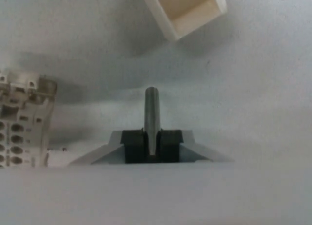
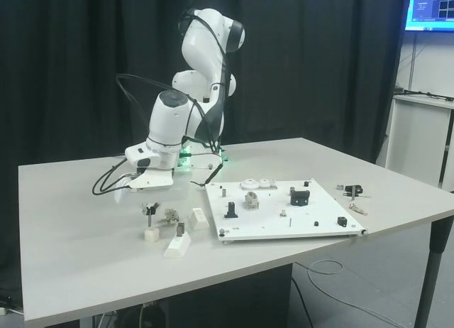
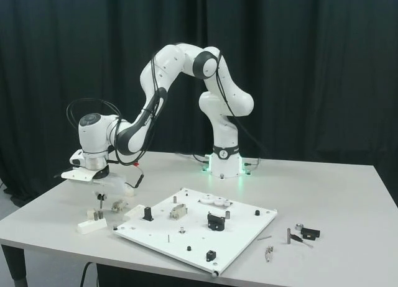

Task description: Place round peg 2.

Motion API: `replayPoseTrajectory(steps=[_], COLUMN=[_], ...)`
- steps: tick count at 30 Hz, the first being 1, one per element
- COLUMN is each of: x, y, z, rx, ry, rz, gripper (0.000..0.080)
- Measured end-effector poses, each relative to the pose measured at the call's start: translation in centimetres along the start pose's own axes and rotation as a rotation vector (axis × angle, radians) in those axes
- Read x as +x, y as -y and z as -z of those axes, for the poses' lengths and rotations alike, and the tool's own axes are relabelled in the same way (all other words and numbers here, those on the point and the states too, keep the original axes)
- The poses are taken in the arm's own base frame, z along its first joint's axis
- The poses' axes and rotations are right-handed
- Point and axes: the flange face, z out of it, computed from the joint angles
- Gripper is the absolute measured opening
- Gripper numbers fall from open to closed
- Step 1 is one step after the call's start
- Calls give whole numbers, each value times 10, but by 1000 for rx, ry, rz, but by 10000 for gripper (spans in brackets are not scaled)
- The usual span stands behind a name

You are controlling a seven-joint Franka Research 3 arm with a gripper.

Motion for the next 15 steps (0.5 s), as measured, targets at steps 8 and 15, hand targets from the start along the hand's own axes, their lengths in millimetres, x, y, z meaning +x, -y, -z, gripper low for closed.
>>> replayPoseTrajectory(steps=[8, 15], x=[3, 8], y=[-2, -3], z=[1, 11], rx=[1, 0], ry=[-3, -8], rz=[-7, -10], gripper=[268, 602])
